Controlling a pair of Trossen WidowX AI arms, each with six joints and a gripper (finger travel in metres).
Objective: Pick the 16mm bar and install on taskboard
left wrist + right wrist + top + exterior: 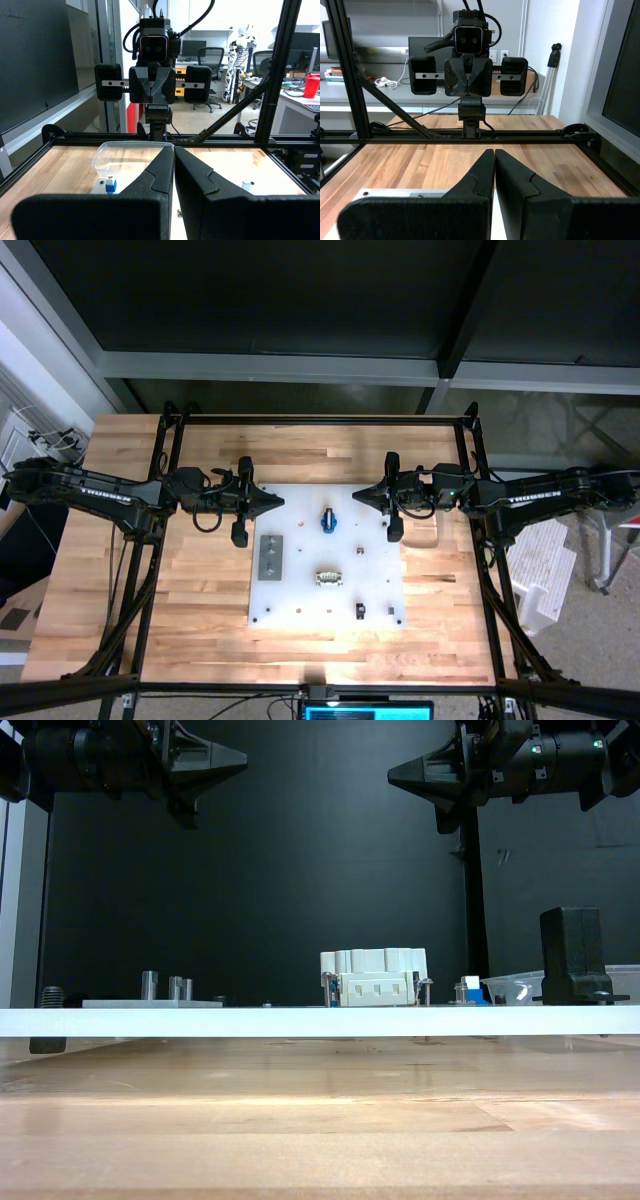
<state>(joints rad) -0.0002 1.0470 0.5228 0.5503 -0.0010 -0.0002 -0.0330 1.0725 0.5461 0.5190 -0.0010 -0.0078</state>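
Note:
The white taskboard (378,575) lies flat at the table's middle, its front edge (300,1021) showing in the low view. On it are a grey holed block (271,557), a blue fitting (329,520) and a pale connector (329,580). The 16mm bar is not visible in any view. My left gripper (280,502) hovers high over the board's far left corner, shut and empty (174,150). My right gripper (355,496) faces it from the far right, also shut and empty (495,152). Both hang well above the board (238,760) (396,768).
A clear plastic tray (131,154) sits beside the board's far right edge, under the right arm (424,528). A small black upright part (572,956) stands near the board's front right. A black frame (320,420) rings the wooden table.

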